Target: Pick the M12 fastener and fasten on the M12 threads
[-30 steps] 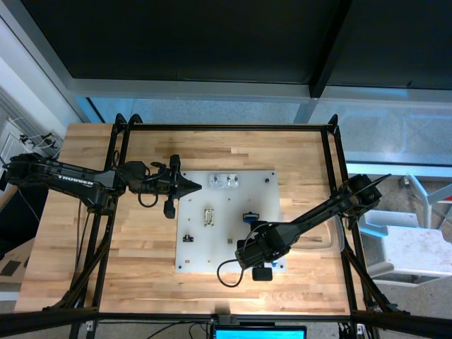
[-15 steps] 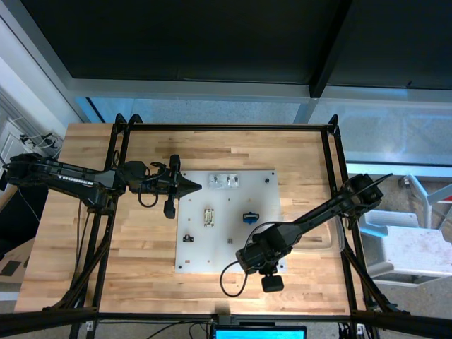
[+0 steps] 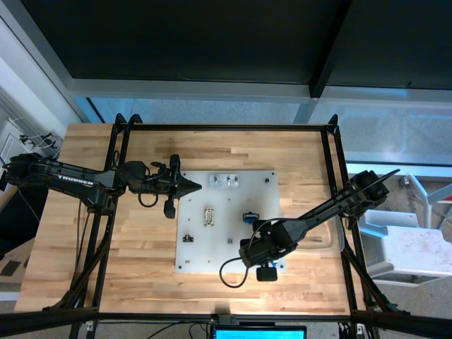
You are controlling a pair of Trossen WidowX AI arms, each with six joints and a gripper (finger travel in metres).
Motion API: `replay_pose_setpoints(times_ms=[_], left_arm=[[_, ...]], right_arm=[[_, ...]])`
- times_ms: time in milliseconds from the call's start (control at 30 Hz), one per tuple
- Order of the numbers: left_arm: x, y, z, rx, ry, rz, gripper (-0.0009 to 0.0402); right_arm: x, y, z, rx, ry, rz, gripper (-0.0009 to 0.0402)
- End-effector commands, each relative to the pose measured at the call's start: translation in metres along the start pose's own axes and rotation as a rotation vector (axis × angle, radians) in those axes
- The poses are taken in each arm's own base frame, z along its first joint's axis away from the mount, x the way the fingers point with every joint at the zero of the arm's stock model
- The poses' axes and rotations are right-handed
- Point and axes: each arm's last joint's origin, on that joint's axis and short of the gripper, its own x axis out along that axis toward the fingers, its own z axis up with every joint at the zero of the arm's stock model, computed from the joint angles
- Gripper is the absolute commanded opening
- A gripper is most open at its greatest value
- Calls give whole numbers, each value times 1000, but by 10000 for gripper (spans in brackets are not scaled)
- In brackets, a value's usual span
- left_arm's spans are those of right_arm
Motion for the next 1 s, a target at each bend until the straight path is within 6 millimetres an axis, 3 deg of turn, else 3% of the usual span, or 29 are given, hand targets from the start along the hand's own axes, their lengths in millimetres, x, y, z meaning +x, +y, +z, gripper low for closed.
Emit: replay_pose_setpoints(times_ms=[33, 300, 533, 1000], left_arm=[[0, 0, 0, 0, 0, 0, 0], [0, 0, 0, 0, 0, 0, 0], [0, 0, 0, 0, 0, 0, 0], [0, 0, 0, 0, 0, 0, 0]], right_arm=[[11, 0, -1, 14, 23, -15, 0], [23, 3, 1, 28, 28, 2, 0], [19, 13, -3, -53, 165, 339, 0], [1, 7, -3, -44, 86, 204, 0]])
